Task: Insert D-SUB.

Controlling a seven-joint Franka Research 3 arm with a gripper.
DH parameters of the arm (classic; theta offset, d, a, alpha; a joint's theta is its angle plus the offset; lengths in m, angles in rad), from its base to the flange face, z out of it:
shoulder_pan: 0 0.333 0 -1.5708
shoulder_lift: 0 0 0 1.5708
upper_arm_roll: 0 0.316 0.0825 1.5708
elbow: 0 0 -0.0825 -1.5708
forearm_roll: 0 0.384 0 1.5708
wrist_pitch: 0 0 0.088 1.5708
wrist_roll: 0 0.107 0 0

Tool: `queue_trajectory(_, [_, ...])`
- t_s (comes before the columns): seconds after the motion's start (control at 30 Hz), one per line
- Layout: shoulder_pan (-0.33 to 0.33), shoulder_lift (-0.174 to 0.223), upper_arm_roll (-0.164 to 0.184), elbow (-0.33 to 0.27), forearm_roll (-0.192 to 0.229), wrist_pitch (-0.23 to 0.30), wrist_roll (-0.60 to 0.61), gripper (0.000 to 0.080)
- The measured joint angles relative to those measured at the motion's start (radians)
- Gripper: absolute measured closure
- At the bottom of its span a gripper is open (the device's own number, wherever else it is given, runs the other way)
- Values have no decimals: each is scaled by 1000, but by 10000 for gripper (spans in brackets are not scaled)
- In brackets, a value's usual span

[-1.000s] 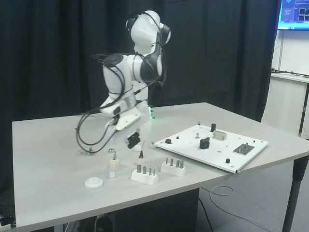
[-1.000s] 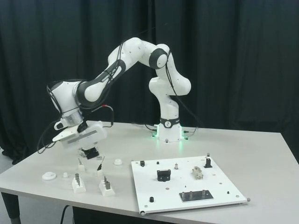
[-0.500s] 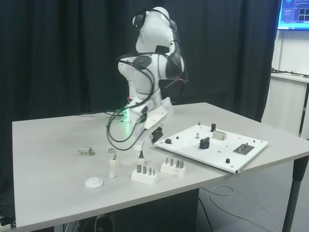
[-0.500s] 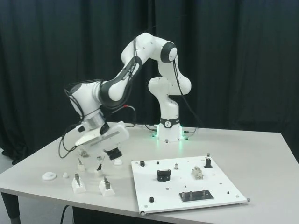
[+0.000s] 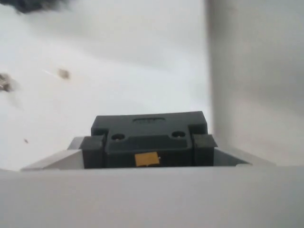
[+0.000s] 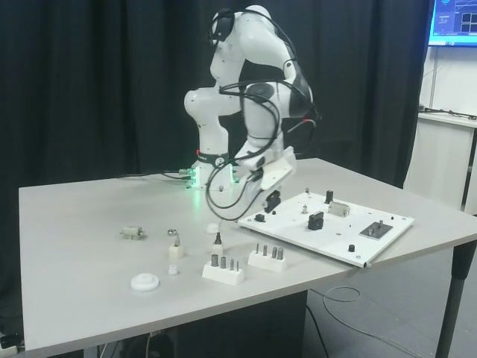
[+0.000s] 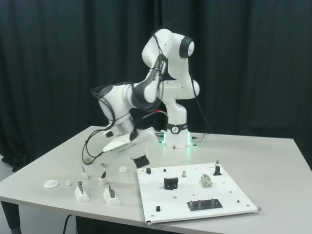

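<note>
The gripper (image 5: 149, 159) is closed on the black D-SUB connector (image 5: 148, 137), pinched between its two fingers and carried in the air above the near corner of the white board (image 6: 328, 224) on the grey desk (image 6: 82, 261). The wrist view alone resolves the connector's body. The room views alone show the small white fixtures (image 7: 95, 187) lying at about 8 o'clock from the gripper (image 7: 141, 161).
</note>
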Motion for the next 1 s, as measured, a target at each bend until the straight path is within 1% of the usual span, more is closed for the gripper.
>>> queue_trajectory(0.17, [66,-47,0,-66,0,79,27,419])
queue_trajectory(0.33, [131,-94,1,-130,-1,173,60,419])
queue_trajectory(0.6, [216,-153,0,-205,-9,296,140,419])
queue_trajectory(0.8, [264,-176,0,-234,-34,361,213,419])
queue_trajectory(1.0, [300,-178,0,-242,-67,401,304,419])
